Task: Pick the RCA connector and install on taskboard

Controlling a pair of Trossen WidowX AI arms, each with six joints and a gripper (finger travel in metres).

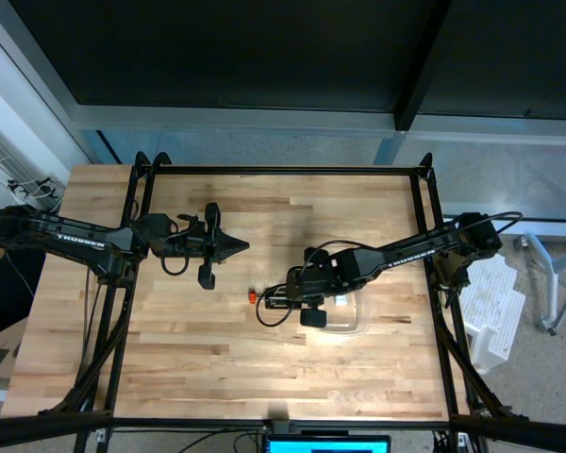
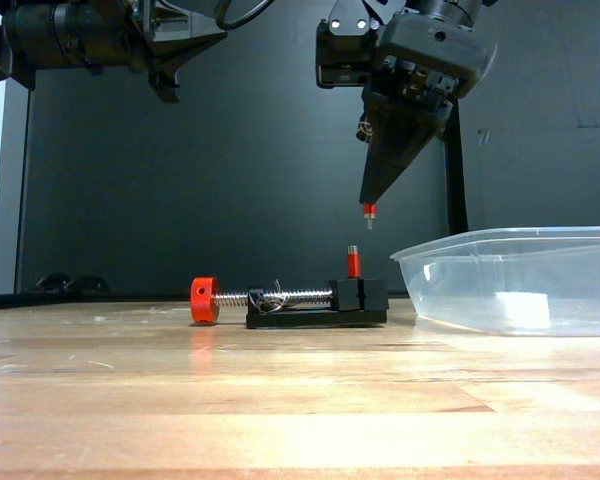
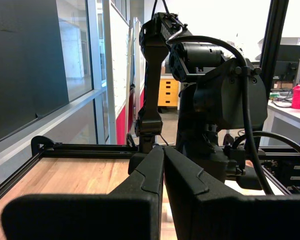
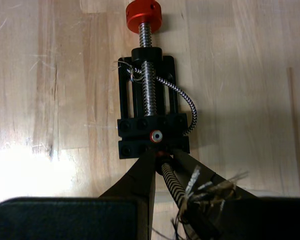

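Right gripper (image 2: 369,203) is up in the air, fingers pinched shut on the RCA connector (image 2: 369,213), red tip pointing down. It hangs slightly off to the side above the little red post (image 2: 353,262) on the taskboard (image 2: 315,305), with a clear gap between them. The taskboard sits flat on the worktop (image 2: 280,400) with its red knob (image 2: 204,300) at the end away from the clear plastic tray (image 2: 500,262), which is just beside it. Left gripper (image 1: 234,245) is hanging well off to the left, fingers (image 3: 150,172) pressed together with nothing in them.
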